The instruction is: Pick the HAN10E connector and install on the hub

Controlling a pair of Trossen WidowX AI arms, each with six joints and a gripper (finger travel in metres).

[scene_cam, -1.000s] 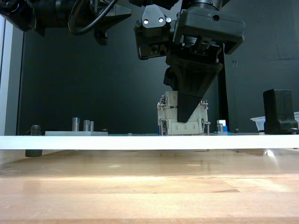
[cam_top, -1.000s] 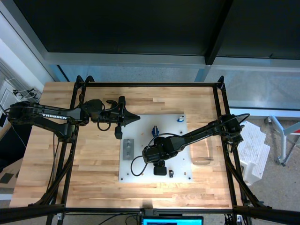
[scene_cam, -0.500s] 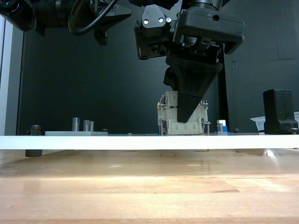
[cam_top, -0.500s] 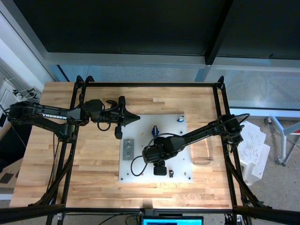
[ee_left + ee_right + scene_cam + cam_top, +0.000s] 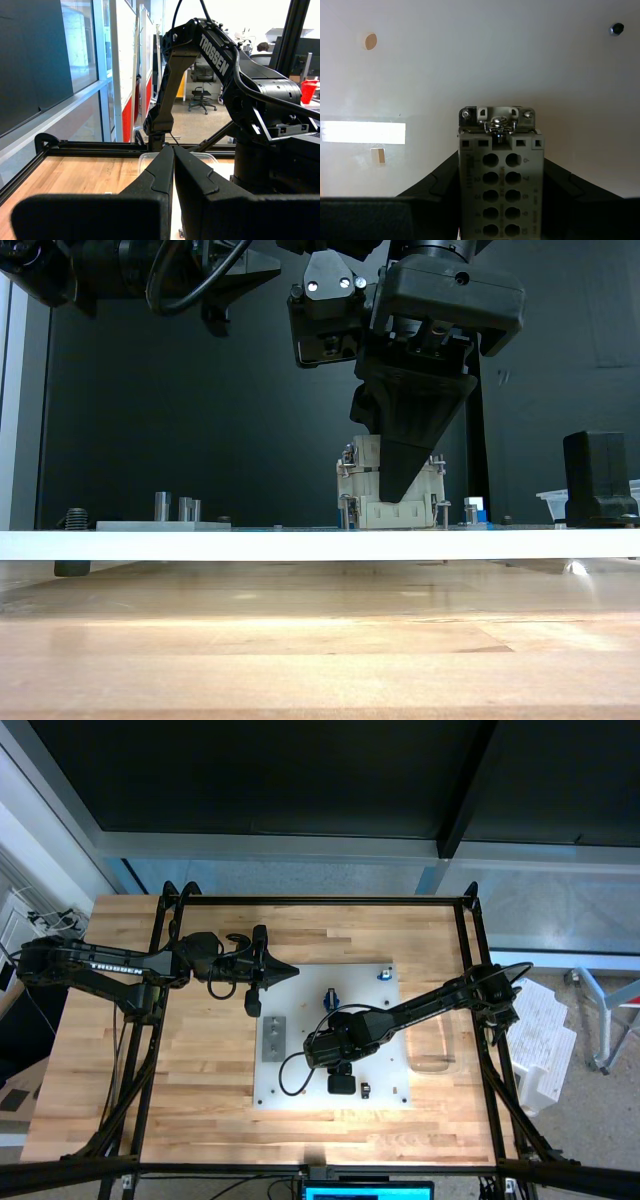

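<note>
Sitting pinched shut on nothing, the left gripper (image 5: 173, 152) hangs well apart from the board (image 5: 290, 1092). The right gripper (image 5: 405, 478) clamps the HAN10E connector (image 5: 497, 185) directly over the hub (image 5: 395, 512), apparently touching it. The next move likely calls for a straight downward press.

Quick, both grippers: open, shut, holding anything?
Left gripper: closed, empty, parked over the far left of the table.
Right gripper: closed on the HAN10E connector, over the board.
</note>
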